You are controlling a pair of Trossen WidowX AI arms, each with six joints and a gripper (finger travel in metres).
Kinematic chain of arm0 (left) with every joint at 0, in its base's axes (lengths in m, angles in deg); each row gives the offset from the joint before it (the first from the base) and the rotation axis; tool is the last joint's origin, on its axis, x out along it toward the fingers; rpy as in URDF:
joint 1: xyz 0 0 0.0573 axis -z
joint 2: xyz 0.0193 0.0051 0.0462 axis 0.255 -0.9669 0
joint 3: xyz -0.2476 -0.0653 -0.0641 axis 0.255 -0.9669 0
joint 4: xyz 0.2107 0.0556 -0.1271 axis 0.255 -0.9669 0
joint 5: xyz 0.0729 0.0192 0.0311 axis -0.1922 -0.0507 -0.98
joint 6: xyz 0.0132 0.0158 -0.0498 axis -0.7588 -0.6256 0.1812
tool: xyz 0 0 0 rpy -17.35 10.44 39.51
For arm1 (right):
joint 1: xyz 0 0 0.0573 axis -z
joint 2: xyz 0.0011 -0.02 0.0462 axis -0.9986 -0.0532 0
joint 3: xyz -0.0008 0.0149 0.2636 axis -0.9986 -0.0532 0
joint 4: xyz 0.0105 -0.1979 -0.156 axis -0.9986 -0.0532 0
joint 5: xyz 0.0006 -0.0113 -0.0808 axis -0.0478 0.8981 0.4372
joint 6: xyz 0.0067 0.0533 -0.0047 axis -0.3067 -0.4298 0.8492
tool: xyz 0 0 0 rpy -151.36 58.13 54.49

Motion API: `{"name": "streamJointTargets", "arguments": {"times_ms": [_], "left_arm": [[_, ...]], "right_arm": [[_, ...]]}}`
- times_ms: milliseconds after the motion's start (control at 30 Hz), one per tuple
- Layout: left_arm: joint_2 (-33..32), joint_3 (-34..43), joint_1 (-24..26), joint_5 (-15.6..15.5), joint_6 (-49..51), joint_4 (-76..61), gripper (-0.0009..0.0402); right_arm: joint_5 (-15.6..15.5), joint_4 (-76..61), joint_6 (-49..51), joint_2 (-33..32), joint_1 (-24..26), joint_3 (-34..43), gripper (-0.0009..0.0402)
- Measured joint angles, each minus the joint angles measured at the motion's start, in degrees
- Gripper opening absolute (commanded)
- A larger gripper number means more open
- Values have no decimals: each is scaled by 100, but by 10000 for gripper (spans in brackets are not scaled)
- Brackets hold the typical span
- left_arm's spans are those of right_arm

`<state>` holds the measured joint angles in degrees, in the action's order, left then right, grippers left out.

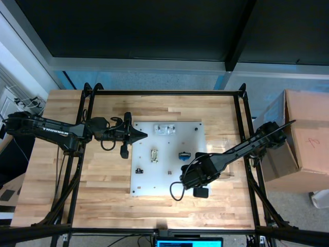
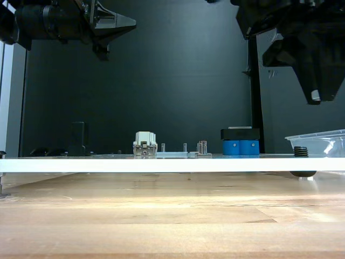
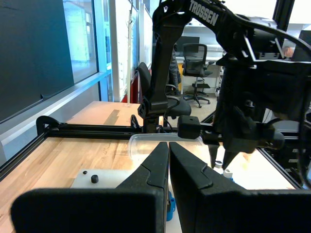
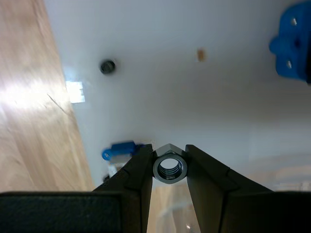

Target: Unfasten the M12 nut and place it in the container

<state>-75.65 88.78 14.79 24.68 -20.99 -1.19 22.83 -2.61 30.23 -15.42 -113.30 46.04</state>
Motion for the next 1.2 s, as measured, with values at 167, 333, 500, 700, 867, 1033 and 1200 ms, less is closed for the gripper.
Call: {"name": "streamJointTargets", "arguments": {"times_ms": [167,333,500,700,867,1033,1200], "left_arm": [[2,-2,0,0,0,0,0],[0,-2,0,0,0,0,0],[2,0,0,0,0,0,0],[2,0,0,0,2,0,0],[0,0,0,0,0,0,0],[0,0,0,0,0,0,0],[2,-2,0,0,0,0,0]], "right_arm": [[-2,83,-247,345,0,-393,12],[-7,247,-625,706,0,-901,12],[-17,525,-925,1064,0,-1427,12],[-15,761,-1093,1408,-2,-1904,12],[-15,898,-1320,1657,-17,-2227,12],[-15,1032,-1438,1853,-79,-2540,12],[-17,1154,-1628,2046,-210,-2826,12]]}}
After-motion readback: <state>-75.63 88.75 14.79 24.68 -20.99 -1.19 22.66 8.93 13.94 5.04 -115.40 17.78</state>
